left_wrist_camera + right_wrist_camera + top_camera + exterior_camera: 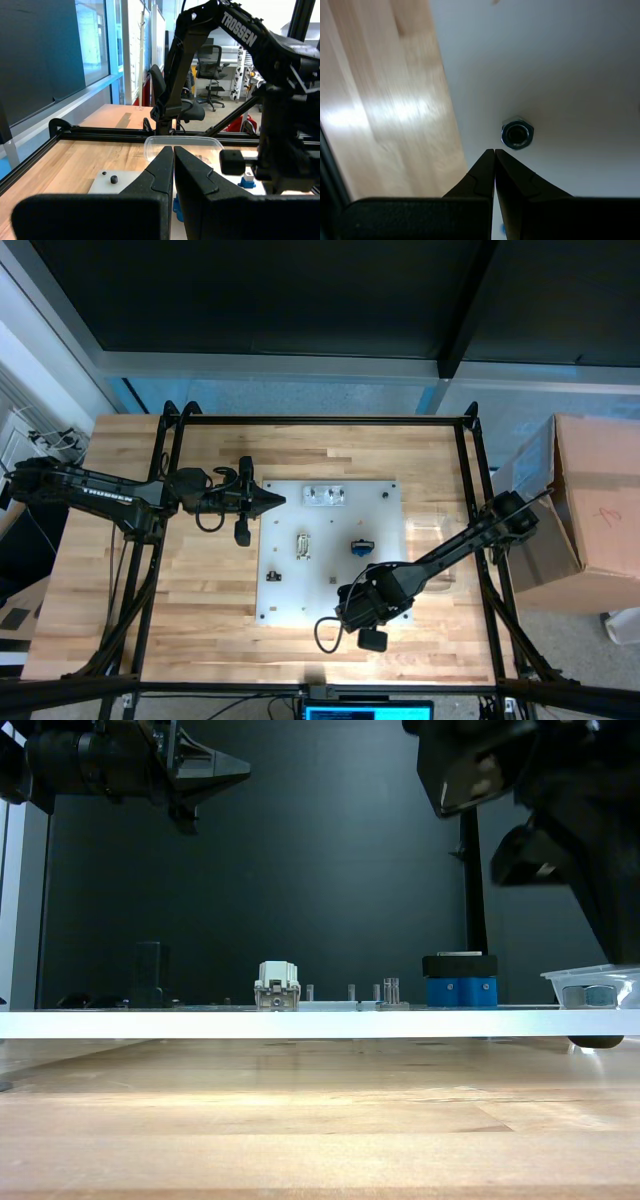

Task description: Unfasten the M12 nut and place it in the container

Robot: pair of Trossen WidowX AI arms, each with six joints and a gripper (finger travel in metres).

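My right pincer hangs over the near right part of the white board, pointing straight down, its two fingers pressed together and pinching nothing. The M12 nut sits just beyond the fingertips, apart from them, flat on the board with a dark bore. In the low view it shows low against the board, in front of the clear container. It appears to be on its stud, though no ribs are visible. The high view cannot confirm this, because my right arm covers that spot. The container stands on the counter just beside the board's right edge. My left pincer is held high over the board's left edge, level and pointing toward the right arm, fingers pressed together, pinching nothing. A blue block with a black top and a white connector stand mid-board.
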